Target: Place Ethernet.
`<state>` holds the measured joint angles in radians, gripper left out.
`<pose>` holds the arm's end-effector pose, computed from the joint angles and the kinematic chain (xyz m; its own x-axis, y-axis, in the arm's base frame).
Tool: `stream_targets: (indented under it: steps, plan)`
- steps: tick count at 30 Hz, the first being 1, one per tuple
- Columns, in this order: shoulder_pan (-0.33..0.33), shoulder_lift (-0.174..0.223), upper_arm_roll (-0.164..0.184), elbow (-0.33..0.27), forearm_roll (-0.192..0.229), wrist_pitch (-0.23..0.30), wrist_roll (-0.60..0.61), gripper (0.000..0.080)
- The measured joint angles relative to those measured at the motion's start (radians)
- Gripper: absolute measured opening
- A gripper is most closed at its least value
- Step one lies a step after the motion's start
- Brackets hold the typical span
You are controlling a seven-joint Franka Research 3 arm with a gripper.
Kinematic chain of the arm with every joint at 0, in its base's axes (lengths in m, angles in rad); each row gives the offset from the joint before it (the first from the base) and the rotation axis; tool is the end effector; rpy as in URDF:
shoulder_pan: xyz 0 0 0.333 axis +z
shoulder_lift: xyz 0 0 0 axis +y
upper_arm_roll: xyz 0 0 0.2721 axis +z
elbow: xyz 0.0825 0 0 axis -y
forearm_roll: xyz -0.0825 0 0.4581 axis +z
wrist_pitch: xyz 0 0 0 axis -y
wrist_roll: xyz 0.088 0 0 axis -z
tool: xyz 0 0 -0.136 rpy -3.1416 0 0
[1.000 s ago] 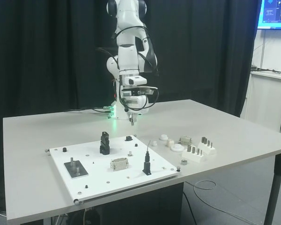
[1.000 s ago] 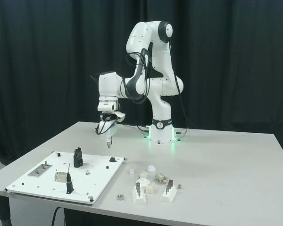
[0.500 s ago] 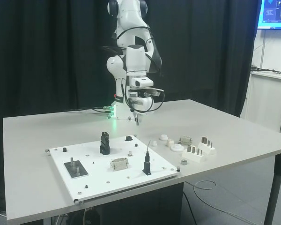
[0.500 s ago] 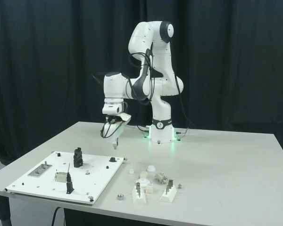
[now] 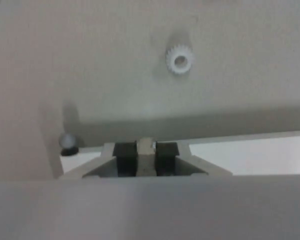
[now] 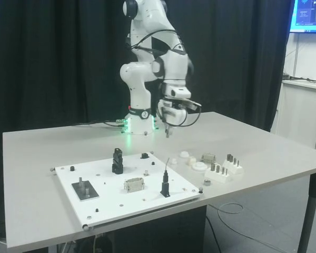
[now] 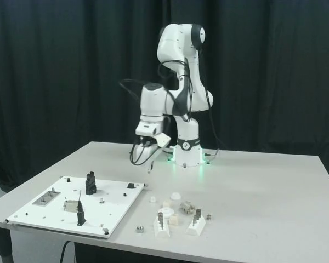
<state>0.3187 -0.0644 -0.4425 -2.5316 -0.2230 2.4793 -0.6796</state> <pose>0.5006 -0.0604 0.1657 0.7439 0.6645 -0.0703 0.6682 -0.7391 0.0848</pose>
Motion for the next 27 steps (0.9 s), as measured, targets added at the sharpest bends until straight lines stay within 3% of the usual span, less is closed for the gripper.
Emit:
stream_targets:
  steps: [8, 13, 18, 27]
  plan:
    - [0.009, -0.013, 0.100, 0.010, -0.177, -0.043, 0.290, 0.0074]
    - [0.006, -0.013, 0.146, 0.014, -0.253, -0.056, 0.424, 0.0074]
    - [-0.001, -0.011, 0.174, 0.014, -0.269, -0.057, 0.491, 0.0074]
    - [-0.014, 0.004, 0.185, 0.020, -0.263, -0.037, 0.521, 0.0074]
